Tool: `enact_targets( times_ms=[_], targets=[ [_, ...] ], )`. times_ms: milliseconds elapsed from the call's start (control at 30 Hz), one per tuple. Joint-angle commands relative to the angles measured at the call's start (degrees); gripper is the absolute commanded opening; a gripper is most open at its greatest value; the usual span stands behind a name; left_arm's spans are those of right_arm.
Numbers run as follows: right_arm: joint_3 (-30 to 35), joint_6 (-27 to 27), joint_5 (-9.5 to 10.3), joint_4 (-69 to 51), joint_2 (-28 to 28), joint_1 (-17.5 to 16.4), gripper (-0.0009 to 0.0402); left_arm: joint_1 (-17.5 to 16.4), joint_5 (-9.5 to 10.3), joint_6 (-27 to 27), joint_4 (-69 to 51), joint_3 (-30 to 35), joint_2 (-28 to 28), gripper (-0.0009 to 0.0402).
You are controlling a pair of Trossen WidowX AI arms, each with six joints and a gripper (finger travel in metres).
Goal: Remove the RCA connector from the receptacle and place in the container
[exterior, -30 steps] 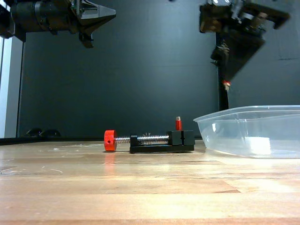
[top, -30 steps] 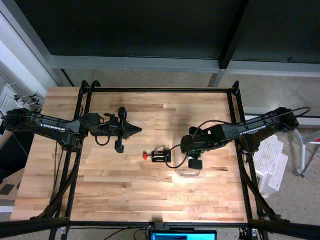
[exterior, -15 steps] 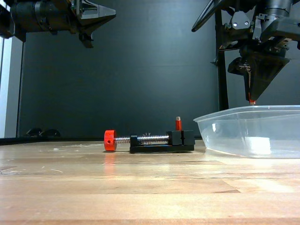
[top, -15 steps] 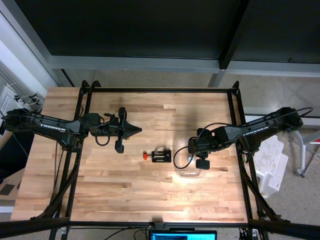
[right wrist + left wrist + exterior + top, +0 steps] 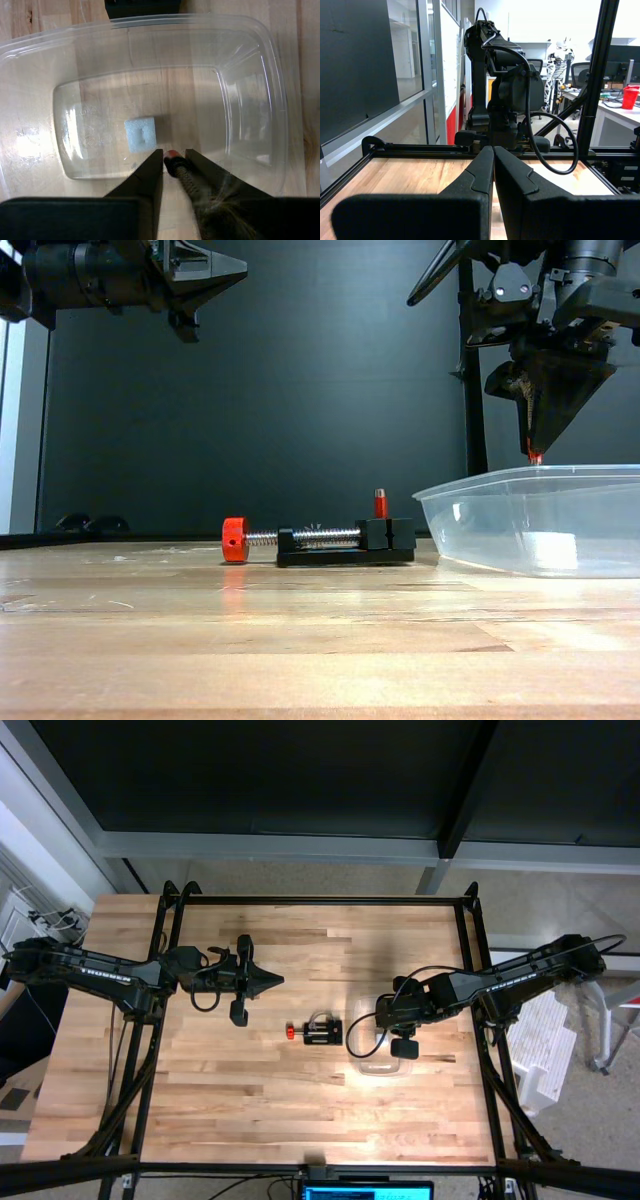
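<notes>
My right gripper [image 5: 173, 157] is shut on the RCA connector [image 5: 177, 168], a slim dark plug with a reddish tip. It hangs point down just above the rim of the container [image 5: 270, 100], a clear shallow tray. In the low view the connector's red tip [image 5: 536, 455] sits right over the tray's edge [image 5: 500, 520]. The receptacle [image 5: 335, 538], a black block with a red knob and a short red post on top, lies left of the tray. My left gripper [image 5: 493, 155] is shut and parked high at the left [image 5: 270, 981].
A small white square piece [image 5: 141, 134] lies inside the tray. Black frame rails [image 5: 320, 901] border the wooden table. The receptacle [image 5: 318, 1031] sits close to the tray's left side [image 5: 378, 1065].
My right gripper carried the connector from above the receptacle rightward and down over the tray. In the last half second it barely moved. The left arm stayed still.
</notes>
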State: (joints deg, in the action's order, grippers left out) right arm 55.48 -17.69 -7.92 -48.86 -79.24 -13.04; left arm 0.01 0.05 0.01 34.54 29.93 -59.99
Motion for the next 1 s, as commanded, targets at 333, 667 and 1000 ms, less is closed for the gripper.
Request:
enact_targets(
  times_ms=[333,667,1000],
  targets=[
    [0.04,-0.42,-0.04,0.02,-0.02,0.02,0.0136,-0.02,-0.02,-0.02,0.00,0.02,-0.02,0.0000],
    [6.93,3.69,0.63,-0.42,0.20,0.92,0.0091,0.00,-0.02,-0.02,0.00,0.02,-0.02,0.0000],
    [16.46,9.42,2.25,-1.66,1.62,5.38,-0.0003,-0.02,-0.02,-0.02,0.00,0.02,-0.02,0.0000]
  ],
)
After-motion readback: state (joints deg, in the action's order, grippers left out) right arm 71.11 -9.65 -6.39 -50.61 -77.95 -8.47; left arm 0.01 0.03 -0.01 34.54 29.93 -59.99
